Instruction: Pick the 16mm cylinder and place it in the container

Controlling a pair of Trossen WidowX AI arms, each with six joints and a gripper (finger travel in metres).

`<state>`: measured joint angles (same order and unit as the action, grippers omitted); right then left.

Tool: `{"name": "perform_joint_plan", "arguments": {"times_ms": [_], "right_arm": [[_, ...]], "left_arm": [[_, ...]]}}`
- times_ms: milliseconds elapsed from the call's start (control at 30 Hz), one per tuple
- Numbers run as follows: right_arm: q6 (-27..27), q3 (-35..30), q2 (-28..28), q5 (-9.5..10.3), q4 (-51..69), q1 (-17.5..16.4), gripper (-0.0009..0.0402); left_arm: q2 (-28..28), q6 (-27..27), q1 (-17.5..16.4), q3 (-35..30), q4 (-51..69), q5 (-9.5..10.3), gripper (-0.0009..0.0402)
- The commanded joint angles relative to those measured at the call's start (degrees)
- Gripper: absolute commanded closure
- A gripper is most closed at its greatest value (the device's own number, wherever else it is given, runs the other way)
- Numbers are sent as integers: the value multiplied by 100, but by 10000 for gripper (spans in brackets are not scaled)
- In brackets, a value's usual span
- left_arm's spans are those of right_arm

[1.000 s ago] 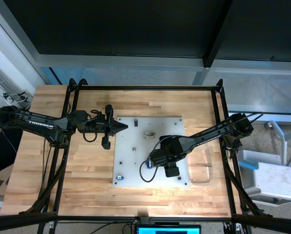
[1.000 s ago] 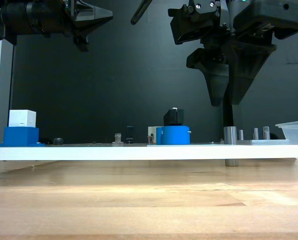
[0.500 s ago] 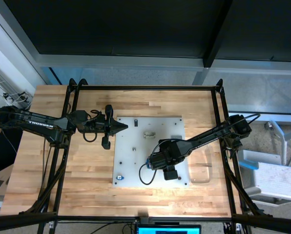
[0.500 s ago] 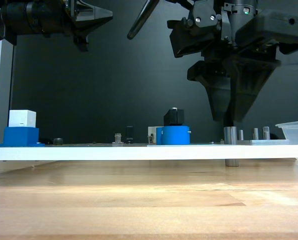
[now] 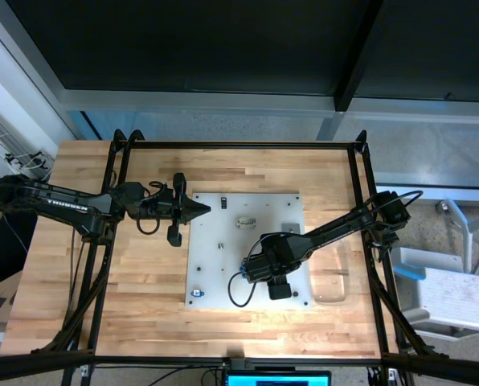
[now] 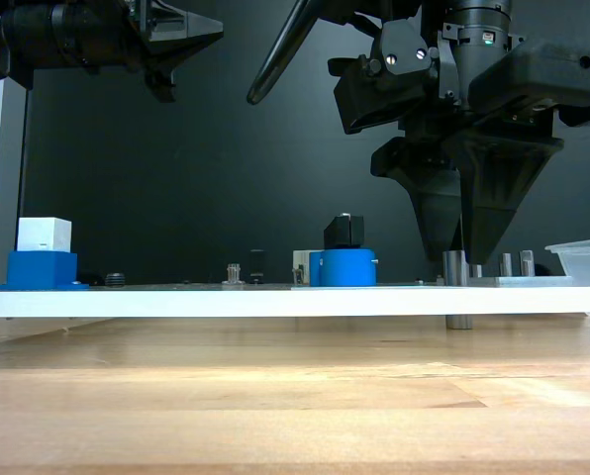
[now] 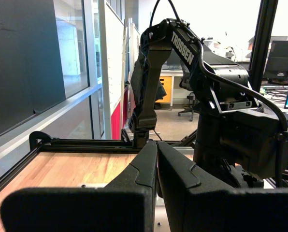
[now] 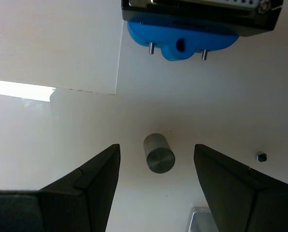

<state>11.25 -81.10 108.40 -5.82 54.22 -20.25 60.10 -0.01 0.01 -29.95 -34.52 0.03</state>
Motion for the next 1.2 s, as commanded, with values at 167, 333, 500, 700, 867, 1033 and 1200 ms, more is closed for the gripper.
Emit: {"name": "perform_joint_plan", "arguments": {"times_ms": [167,333,500,700,867,1033,1200], "right_arm": [[33,68,7,-2,-101,7,181],[90,149,7,4,-179,9,181],[164,157,7,4,-184,11,189],[177,157,4,-4,-201,13,229],[175,157,4,-17,-205,13,268],[175,157,2,-15,-190,13,308],[175,157,-7,-15,-188,13,345]], "left_arm": [[0,0,0,0,-2,-2,393],[0,0,0,0,-2,-2,393],[0,0,0,0,0,-2,393],[0,0,-2,0,-2,-2,393],[0,0,0,0,0,-2,393],[0,0,0,0,-2,-2,393],[0,0,0,0,-2,-2,393]]}}
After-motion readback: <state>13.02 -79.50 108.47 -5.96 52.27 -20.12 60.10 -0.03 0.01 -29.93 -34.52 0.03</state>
